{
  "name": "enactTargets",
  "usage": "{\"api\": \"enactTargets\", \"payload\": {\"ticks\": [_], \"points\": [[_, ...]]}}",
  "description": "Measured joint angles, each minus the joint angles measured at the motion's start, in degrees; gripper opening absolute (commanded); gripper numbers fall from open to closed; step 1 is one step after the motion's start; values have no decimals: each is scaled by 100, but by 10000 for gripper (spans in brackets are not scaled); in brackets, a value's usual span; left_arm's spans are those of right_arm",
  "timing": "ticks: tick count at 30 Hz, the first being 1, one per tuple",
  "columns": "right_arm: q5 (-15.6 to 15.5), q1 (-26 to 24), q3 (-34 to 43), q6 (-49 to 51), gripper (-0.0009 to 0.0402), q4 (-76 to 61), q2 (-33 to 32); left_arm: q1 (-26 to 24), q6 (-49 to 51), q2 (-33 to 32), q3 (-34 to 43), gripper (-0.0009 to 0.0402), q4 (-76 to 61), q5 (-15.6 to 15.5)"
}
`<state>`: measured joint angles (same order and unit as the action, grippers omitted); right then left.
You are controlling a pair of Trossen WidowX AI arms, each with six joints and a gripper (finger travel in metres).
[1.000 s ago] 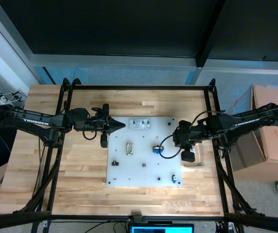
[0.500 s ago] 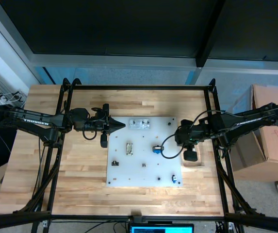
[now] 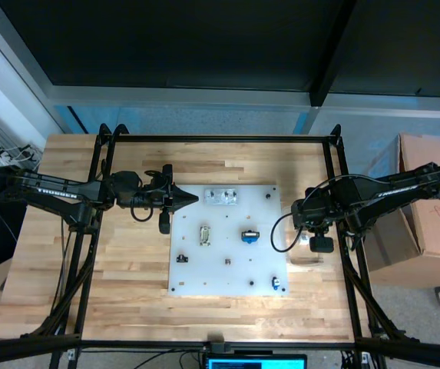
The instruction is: Pick the RJ45 connector and install on the taskboard
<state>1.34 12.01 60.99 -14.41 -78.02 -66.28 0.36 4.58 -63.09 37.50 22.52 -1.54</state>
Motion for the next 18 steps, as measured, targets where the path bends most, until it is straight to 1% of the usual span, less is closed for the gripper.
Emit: {"api": "enactTargets", "payload": {"ticks": [6,8,10,14,18], "points": [[57,0,199,15,2,-188,-293,0,2,2,-2,1,0,0],[59,-2,225,31,14,-212,-463,0,2,0,-2,1,0,0],[59,0,219,109,38,-229,-634,0,0,0,-2,1,2,0],[74,0,188,170,105,-236,-905,0,2,2,-2,1,0,0],[245,7,46,74,164,-232,-918,0,0,0,0,1,2,0]]}}
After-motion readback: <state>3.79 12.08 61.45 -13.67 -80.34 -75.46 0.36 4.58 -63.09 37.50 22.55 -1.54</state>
